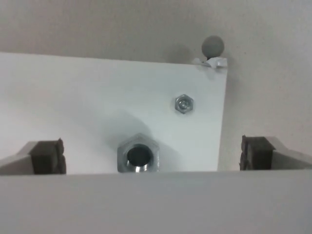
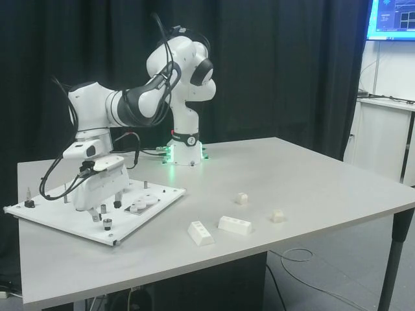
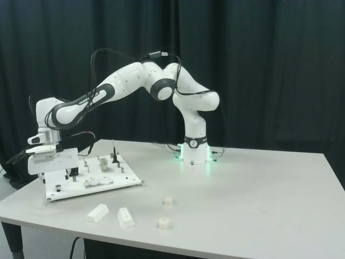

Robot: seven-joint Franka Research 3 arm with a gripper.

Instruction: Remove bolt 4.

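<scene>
Two black-padded fingers (image 1: 48,157) of the white Franka arm's claw (image 1: 152,158) stand wide apart, holding nothing, over the corner of a white assembly board (image 1: 73,97) on the grey desk (image 2: 292,181). Between the fingers and below them in the wrist view sits a large hex-headed bolt (image 1: 138,153), its grey metal head hollow at the centre and seated flush on the board; this is most likely bolt 4, though no number is visible on the board. A smaller hex bolt (image 1: 184,104) sits just beside it, nearer the board's corner, where a round grey knob (image 1: 213,46) stands off the board's edge. Judged from its look, the large bolt is steel, rigid and fairly heavy for its bulk, with smooth faces that could slip under rubber pads. The best hold appears to be across two opposite flats of the hex head, not across its corners. Since the head lies close to the board, the pads would need to come down almost to the surface. Several small white blocks (image 2: 235,224) lie well apart from the board on the desk.
</scene>
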